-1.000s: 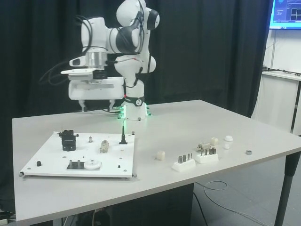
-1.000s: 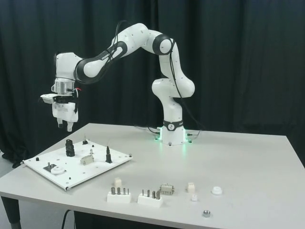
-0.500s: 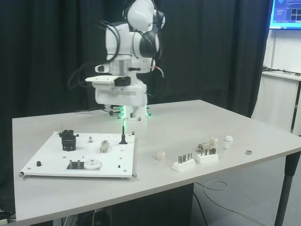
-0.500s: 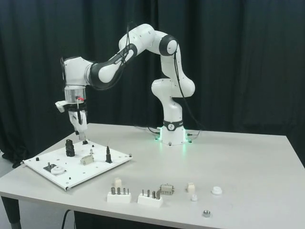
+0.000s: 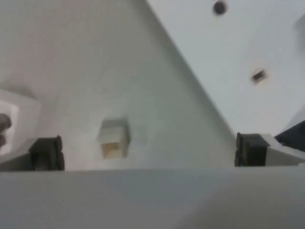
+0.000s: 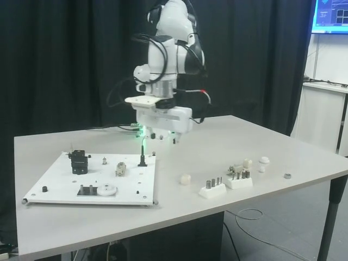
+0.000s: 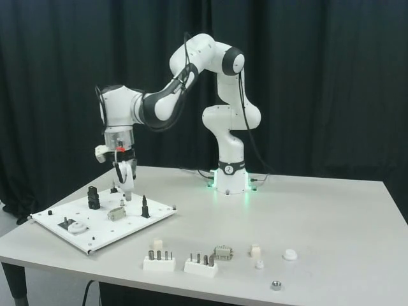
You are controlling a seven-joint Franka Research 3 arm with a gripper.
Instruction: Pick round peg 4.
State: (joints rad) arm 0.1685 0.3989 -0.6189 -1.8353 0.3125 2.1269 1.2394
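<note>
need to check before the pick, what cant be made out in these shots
- Which is round peg 4: the pegs in the two white holders are too small in both room views.
- Wrist view: one holder is cut off by the picture's edge.
- Hand: nothing held between its open fingers; it hangs above the table.

White peg holder (image 5: 12, 121) cut by the wrist picture's edge, only a corner visible, pegs in the holders (image 6: 212, 181) too small to tell which is round peg 4, small part on white board (image 5: 259, 76) blurred, not identifiable.
</note>
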